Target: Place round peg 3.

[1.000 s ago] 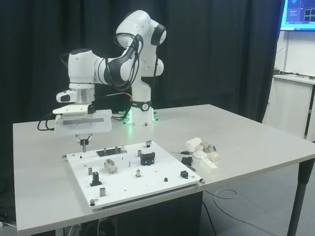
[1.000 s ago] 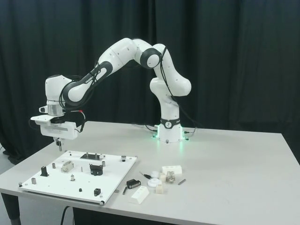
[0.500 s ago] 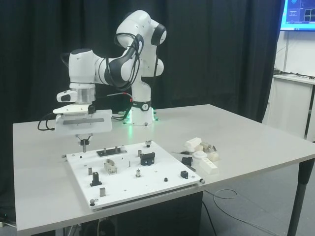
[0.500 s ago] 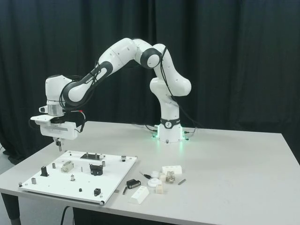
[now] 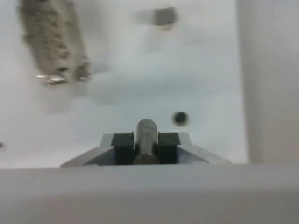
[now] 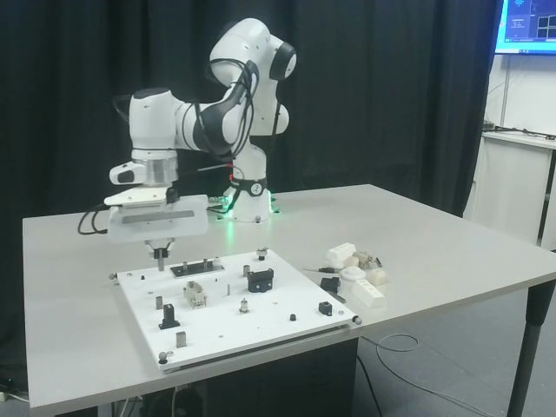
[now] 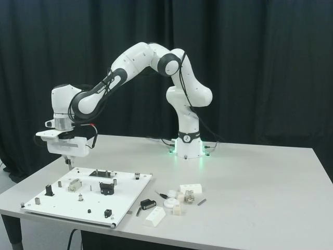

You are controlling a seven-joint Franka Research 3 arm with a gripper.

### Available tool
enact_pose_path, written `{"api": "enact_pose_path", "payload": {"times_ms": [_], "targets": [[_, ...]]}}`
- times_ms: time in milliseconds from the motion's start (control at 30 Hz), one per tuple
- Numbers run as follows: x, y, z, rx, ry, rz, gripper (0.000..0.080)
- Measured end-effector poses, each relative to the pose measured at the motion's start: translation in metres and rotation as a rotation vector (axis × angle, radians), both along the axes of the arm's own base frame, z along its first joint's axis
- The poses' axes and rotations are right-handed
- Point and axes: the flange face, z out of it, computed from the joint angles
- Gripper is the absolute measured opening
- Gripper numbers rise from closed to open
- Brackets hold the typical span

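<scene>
The grey table (image 6: 434,243) carries the white arm (image 7: 140,57), which reaches out over the white assembly board (image 6: 261,326). At the board's far corner hangs the gripper (image 6: 160,254), its black fingers (image 5: 122,145) pinching the round peg (image 5: 145,140) upright just above the board. In the wrist view a small dark hole (image 5: 180,118) lies just beside the peg's tip.

blurred connector (image 5: 55,46), peg (image 5: 145,142) base hidden
</scene>
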Motion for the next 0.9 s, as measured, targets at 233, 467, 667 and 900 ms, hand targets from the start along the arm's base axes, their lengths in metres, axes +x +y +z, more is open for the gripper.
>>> {"api": "enact_pose_path", "payload": {"times_ms": [233,467,667,900], "targets": [[0.017,0.031,-0.003,0.047,0.016,-0.005,0.0104],[0.035,0.073,-0.001,0.080,0.030,-0.007,0.0104],[0.045,0.112,0.002,0.098,0.040,-0.014,0.0104],[0.053,0.157,0.007,0.098,0.070,-0.027,0.0104]]}}
